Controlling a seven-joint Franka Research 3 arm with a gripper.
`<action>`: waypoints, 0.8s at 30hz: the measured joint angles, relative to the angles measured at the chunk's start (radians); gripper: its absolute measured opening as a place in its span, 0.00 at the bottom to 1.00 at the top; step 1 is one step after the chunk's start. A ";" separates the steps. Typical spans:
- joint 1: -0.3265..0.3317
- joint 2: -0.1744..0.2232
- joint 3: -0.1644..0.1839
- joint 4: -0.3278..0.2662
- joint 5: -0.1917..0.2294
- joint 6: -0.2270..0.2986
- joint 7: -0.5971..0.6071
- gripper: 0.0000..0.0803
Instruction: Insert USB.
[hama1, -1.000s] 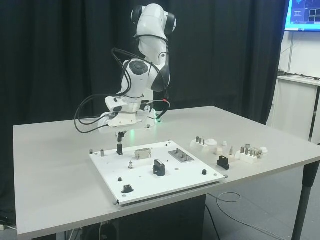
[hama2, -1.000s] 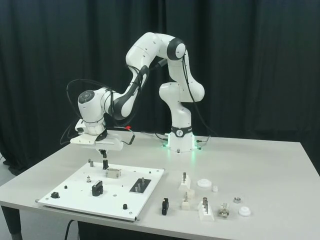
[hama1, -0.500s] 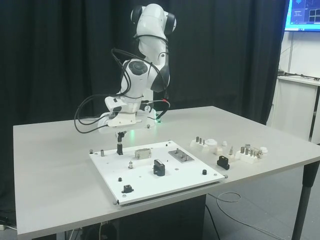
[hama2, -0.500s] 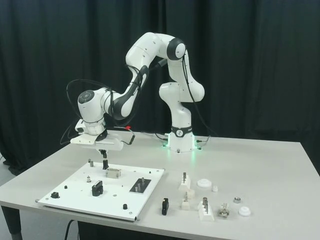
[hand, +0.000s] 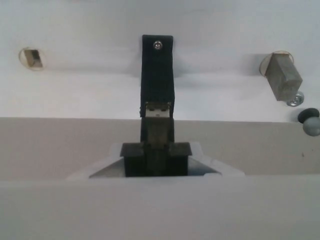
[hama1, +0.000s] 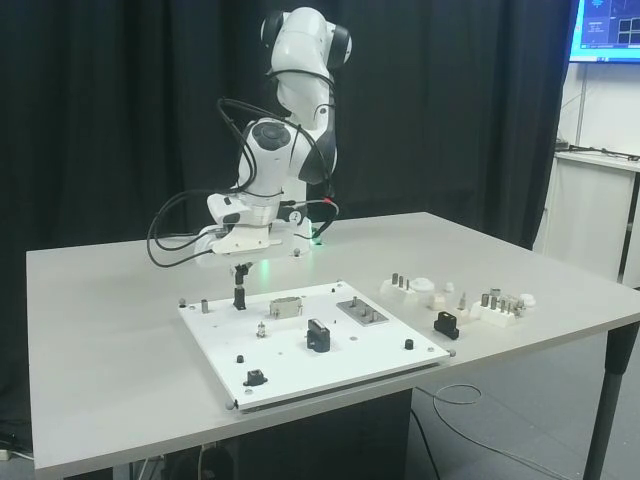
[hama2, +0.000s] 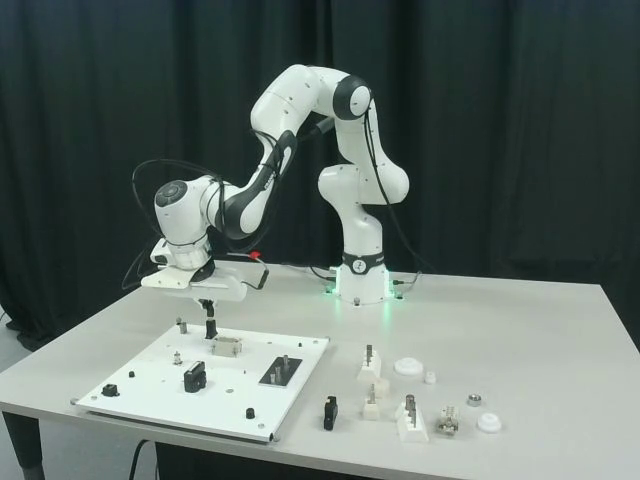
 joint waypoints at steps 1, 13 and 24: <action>0.000 0.000 0.000 0.000 0.001 0.001 0.000 0.12; 0.000 -0.005 0.001 -0.006 0.006 0.014 -0.033 0.12; 0.000 -0.005 0.001 -0.017 0.007 0.040 -0.063 0.12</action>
